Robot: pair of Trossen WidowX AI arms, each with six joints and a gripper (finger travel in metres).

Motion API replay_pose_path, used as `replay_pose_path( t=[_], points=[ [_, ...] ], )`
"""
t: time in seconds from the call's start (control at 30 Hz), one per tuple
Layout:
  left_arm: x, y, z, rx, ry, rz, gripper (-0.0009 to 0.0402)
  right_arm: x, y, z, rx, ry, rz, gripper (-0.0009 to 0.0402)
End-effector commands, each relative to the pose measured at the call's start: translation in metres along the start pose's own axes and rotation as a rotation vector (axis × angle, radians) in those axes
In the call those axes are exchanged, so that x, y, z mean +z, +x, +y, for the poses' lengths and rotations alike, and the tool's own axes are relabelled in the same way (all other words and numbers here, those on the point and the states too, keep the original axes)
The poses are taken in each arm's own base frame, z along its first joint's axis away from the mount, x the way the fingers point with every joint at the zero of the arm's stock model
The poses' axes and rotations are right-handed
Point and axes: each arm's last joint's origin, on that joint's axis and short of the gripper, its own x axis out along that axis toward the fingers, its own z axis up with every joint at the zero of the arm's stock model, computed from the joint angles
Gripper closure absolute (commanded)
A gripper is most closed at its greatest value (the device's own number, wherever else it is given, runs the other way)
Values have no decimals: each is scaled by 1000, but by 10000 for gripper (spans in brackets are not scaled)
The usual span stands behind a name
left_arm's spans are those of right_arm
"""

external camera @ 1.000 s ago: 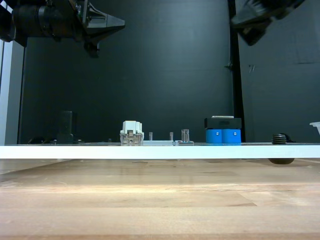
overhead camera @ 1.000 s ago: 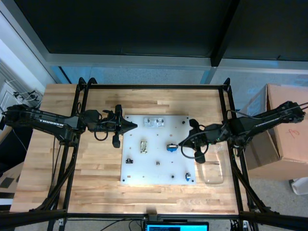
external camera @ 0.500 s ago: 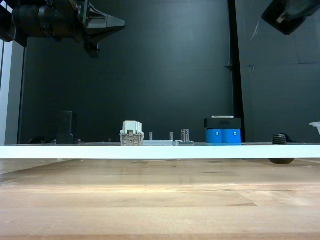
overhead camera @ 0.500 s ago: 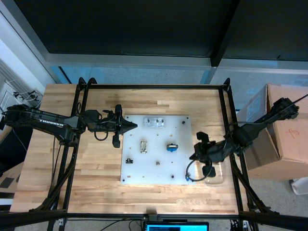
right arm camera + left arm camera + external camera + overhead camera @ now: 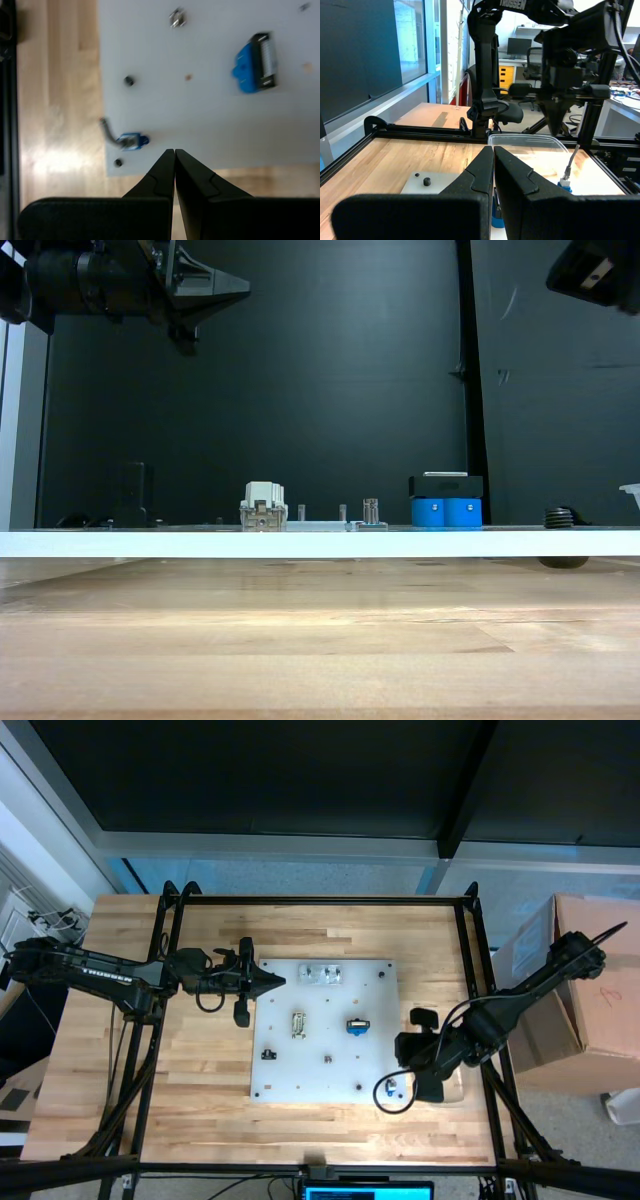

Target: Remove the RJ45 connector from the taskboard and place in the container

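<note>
Blue RJ45 connector (image 5: 131,141) seated — grippers (image 5: 493,149) (image 5: 174,151) aloft

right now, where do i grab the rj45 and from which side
Probably the RJ45 by its body, from above: it stands in the board's near-right corner, cable leaning off one side. The right gripper hovers shut near it; the left gripper, shut, hangs over the board's left edge.
</note>
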Motion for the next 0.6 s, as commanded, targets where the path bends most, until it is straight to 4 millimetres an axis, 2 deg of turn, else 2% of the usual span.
replay_pose_path(
  t=[0.03,0.17,0.27,0.6],
  points=[
    [0,0,0,0,0,-1,393,-1,8,5,3,0,39,393],
    [0,0,0,0,0,-1,393,-4,15,13,-4,-4,61,390],
    [0,0,0,0,0,-1,393,-6,20,17,-12,-7,76,372],
    [0,0,0,0,0,-1,393,-7,35,26,-28,-13,95,233]
  ],
)
